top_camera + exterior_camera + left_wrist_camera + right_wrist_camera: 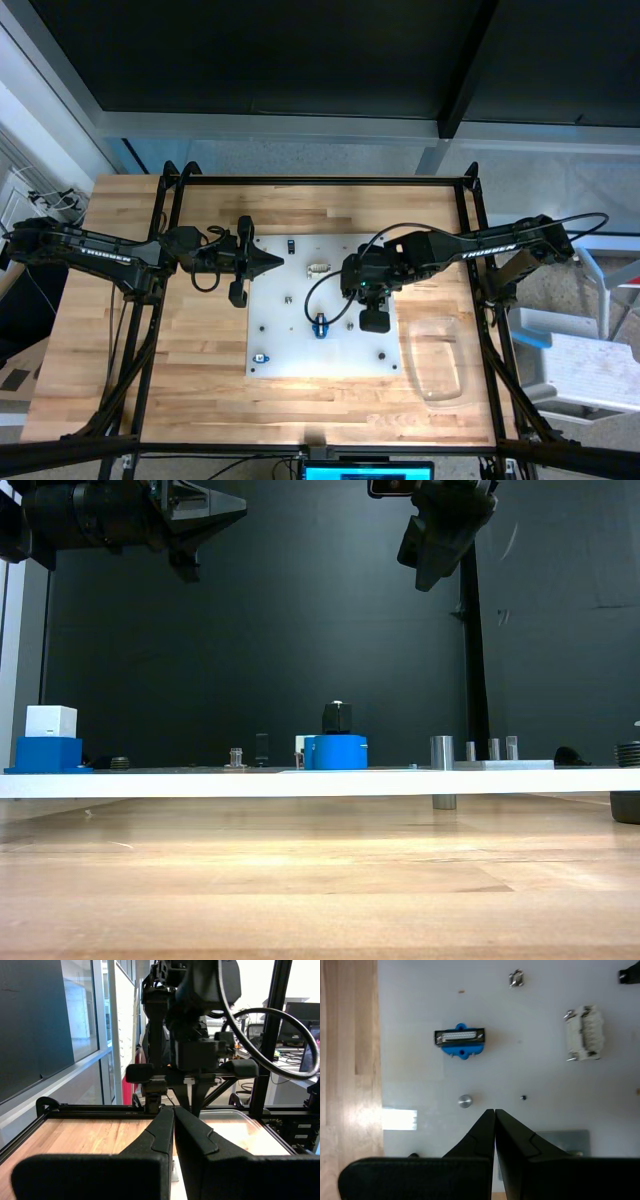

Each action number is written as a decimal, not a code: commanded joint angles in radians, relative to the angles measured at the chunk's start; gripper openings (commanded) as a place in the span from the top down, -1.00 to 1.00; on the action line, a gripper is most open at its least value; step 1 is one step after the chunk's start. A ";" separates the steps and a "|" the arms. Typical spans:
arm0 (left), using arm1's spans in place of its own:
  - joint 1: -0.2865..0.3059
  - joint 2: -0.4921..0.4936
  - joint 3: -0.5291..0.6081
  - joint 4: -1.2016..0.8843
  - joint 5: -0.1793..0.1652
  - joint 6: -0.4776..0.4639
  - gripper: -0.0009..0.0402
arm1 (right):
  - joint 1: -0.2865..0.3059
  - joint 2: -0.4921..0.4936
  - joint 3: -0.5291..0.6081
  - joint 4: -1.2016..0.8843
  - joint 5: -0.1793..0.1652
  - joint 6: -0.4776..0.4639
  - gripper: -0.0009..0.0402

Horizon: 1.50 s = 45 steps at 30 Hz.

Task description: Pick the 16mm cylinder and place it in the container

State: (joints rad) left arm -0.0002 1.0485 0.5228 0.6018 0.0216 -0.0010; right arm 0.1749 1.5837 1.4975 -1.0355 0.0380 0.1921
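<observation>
Above the white board [410, 1035], my right gripper [495, 1112] hovered with its fingers pressed together. The 16mm cylinder [465, 1101] stood ungrasped below, well apart from the container [431, 321]. My left gripper [174, 1109], likewise pressed together, hung parked at the board's left edge. I judged this the approach. Next I needed to spread, centre and descend.

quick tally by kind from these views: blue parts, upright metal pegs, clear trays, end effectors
blue parts: 2 (left blue part, middle blue part)
upright metal pegs: 4 (16mm cylinder, 3 thinner pegs)
container: 1, right of the board
end effectors: 2, both shut (left end effector above the board's left edge, right end effector above its right half)
total: 9
</observation>
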 commanded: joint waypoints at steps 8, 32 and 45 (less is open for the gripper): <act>0.000 0.000 0.000 0.000 0.000 0.000 0.96 | 0.051 0.047 -0.002 -0.008 0.023 0.014 0.95; 0.000 0.000 0.000 0.000 0.000 0.000 0.96 | 0.077 0.195 -0.003 0.000 0.048 0.045 0.02; 0.000 0.000 0.000 0.000 0.000 0.000 0.96 | 0.087 0.258 -0.003 0.008 0.048 0.034 0.01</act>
State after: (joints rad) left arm -0.0002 1.0485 0.5228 0.6022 0.0216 -0.0006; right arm 0.2604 1.8389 1.4940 -1.0286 0.0864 0.2260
